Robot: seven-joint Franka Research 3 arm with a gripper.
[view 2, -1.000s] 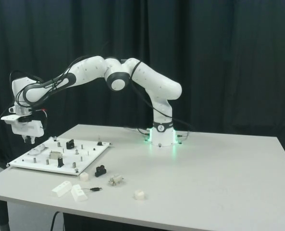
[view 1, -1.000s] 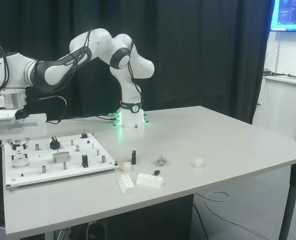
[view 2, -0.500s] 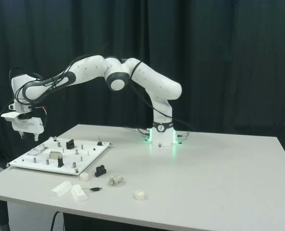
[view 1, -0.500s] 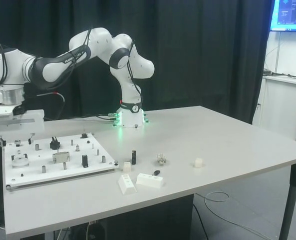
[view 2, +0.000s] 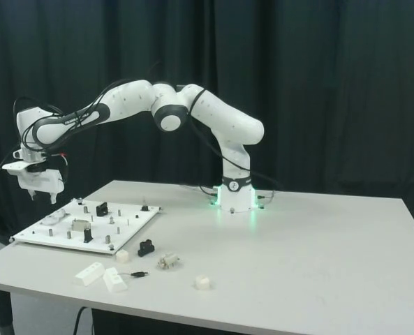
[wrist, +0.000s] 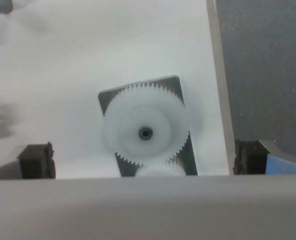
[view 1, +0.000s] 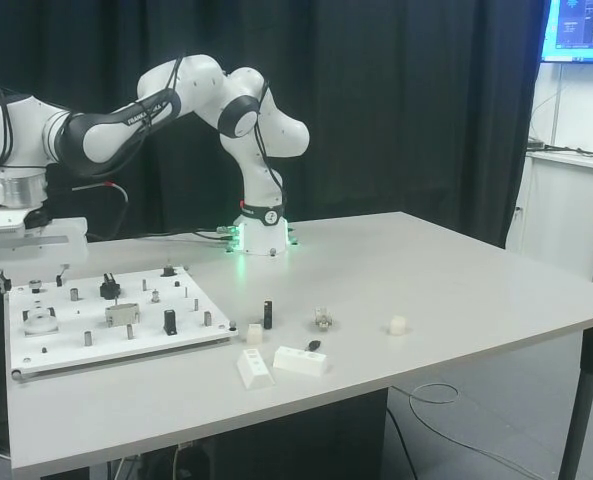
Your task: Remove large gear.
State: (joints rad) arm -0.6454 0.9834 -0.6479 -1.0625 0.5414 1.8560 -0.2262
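Note:
The large white gear (wrist: 145, 131) lies flat on a black plate, set on the white board (wrist: 88, 55) close to its edge. A smaller white gear (wrist: 157, 170) peeks out beside it. In the room views the gear (view 1: 41, 320) (view 2: 49, 219) sits at the board's far left end. My gripper (wrist: 143, 160) (view 1: 31, 278) (view 2: 42, 195) hangs open above the gear, well clear of it, with nothing between its black fingertips (wrist: 36, 160).
The board (view 1: 116, 345) carries pegs and black parts (view 1: 169, 320). In front of it on the grey table (view 1: 436, 275) lie two white blocks (view 1: 256, 368), a black piece (view 1: 268, 314), a metal piece (view 1: 322, 319) and a small white cube (view 1: 398, 325).
My gripper has risen from just above the board to a higher position over the gear. The gear stays on the board.

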